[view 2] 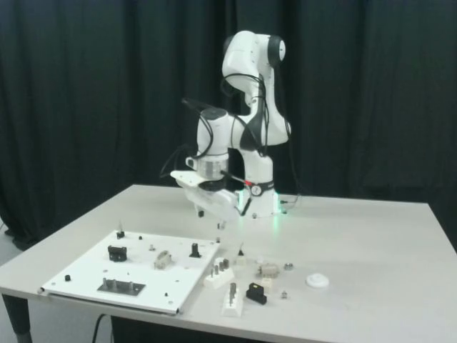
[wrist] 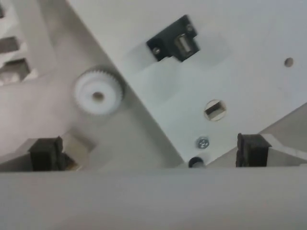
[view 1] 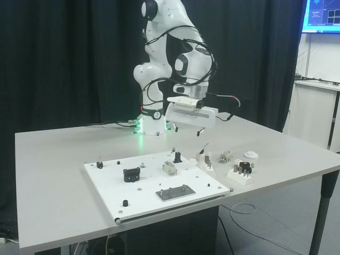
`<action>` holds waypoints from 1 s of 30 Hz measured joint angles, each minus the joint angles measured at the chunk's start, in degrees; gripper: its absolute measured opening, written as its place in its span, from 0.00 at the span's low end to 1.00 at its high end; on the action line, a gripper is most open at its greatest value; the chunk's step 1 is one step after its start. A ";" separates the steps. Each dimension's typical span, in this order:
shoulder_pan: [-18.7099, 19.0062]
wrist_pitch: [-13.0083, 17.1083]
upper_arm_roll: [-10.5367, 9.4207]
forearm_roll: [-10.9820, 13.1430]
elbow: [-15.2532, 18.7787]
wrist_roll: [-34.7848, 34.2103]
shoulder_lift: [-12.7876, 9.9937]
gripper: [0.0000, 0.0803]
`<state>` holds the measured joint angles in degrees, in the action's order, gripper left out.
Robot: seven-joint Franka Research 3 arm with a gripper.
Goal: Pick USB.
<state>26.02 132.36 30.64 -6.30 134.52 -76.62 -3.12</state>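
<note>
The USB piece (wrist: 175, 44) sits on the white board (wrist: 249, 33), near the board's far edge. From the wrist view it reads as a small metal-shelled connector seated in a black holder. Whether the black part belongs to the plug or is a mount fixed to the board, I cannot tell. In the first room view it shows as a short black upright stub (view 1: 177, 156). The gripper (view 1: 187, 130) hangs above it, well clear of the board.

The jaws are released, with both black fingertips (wrist: 252, 149) spread wide and nothing between them. The USB piece does not lie between them but off to one side. So the arm probably has to shift across and line up before it descends.

The piece is likely light and fully rigid, with a hard plastic body and a slick metal shell. Weight should not matter, but the fit in its seat probably will. I expect some friction on the way out, so a firm pinch is needed. The best hold looks to be across the two flat sides of the black body, low enough to catch solid plastic. The lift should be straight along the connector's own axis, since a tilted pull could jam it or bend the shell.

A white gear (wrist: 98, 96) lies on the grey counter (view 1: 53, 159), just off the board's edge and out of the way.
</note>
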 joint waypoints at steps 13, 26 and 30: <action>0.01 -3.06 -3.89 1.53 -2.03 -1.93 0.01 1.00; 0.02 -4.82 -5.72 1.25 -3.18 -8.44 -0.28 1.00; 0.02 -4.82 -6.32 1.13 -3.31 -5.36 -0.54 1.00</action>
<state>26.03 127.54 24.33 -5.17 131.20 -81.98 -3.66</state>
